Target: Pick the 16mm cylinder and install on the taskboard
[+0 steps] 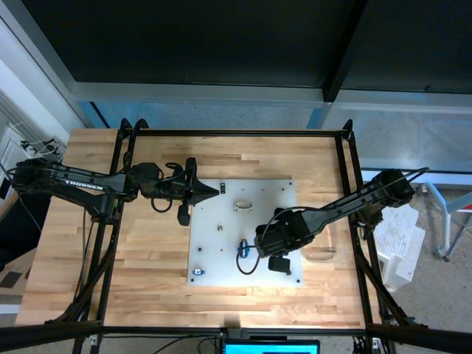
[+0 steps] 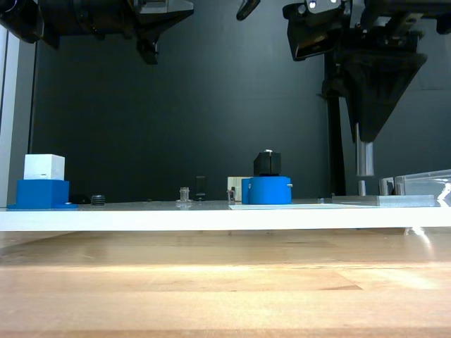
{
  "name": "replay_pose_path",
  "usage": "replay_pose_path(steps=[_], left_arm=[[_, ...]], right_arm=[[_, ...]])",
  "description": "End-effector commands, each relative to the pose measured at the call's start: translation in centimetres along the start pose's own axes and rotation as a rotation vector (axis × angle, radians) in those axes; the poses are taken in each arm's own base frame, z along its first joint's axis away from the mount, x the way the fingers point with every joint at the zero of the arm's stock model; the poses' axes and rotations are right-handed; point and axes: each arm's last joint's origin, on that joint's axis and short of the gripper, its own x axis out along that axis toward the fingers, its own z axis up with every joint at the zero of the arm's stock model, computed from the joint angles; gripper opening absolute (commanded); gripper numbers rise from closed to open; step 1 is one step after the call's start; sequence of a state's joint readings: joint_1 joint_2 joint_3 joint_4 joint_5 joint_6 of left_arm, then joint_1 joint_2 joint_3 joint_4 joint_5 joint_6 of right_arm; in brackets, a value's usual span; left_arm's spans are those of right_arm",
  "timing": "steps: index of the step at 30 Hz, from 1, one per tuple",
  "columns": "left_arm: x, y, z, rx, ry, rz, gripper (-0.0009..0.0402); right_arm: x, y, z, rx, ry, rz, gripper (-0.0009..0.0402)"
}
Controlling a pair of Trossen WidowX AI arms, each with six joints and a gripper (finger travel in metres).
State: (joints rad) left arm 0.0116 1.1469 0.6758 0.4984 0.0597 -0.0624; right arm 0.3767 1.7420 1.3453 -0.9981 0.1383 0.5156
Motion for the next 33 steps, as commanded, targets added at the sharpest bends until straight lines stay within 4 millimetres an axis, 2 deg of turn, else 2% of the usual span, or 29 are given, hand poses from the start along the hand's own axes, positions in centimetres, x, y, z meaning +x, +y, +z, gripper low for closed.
replay_pose_path(steps=[1, 16, 29, 33], left_arm=[[0.0, 0.0, 0.0, 0.000, 0.000, 0.000, 0.0000], [0.0, 0.0, 0.0, 0.000, 0.000, 0.000, 0.0000], [0.0, 0.0, 0.0, 0.000, 0.000, 0.000, 0.0000], [0.0, 0.0, 0.0, 0.000, 0.000, 0.000, 0.0000]], right_arm=[[0.5, 0.2, 0.2, 0.001, -0.002, 0.001, 0.0018], [2.2, 0.8, 0.8, 0.001, -0.003, 0.003, 0.0018], [2.3, 0.9, 0.9, 0.004, -0.021, 0.011, 0.0018], [3.1, 1.1, 1.0, 0.002, -0.004, 0.012, 0.0018]])
